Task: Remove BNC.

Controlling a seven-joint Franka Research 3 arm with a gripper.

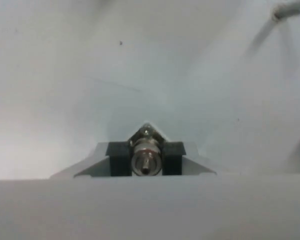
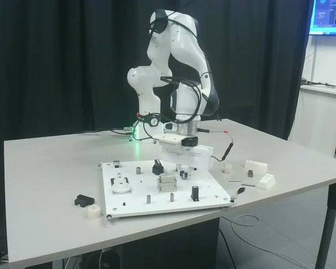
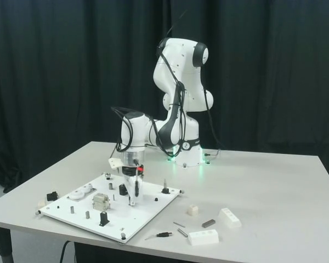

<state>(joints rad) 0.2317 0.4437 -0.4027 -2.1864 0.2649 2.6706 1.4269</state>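
In the wrist view a grey metal BNC connector [image 1: 146, 155] sits between the two black finger pads [image 1: 119, 159], its barrel pointing at the camera. My gripper [image 1: 146, 161] is shut on it. Behind it lies the white board's surface [image 1: 140, 65]. In the first room view the gripper [image 2: 183, 170] hangs low over the back middle of the white board [image 2: 129, 204]. The second room view shows the gripper [image 3: 132, 198] pointing down at the board [image 3: 148, 213]. Neither room view shows whether the connector still touches the board.
The board carries several small fixtures: a grey block [image 2: 166, 182], a black post [image 2: 194, 193], a white disc [image 2: 120, 185]. On the table, a black piece [image 2: 84, 199] and a white piece [image 2: 94, 211] lie to the left; white blocks [image 2: 265, 180] and a cable plug [image 2: 241, 190] lie to the right.
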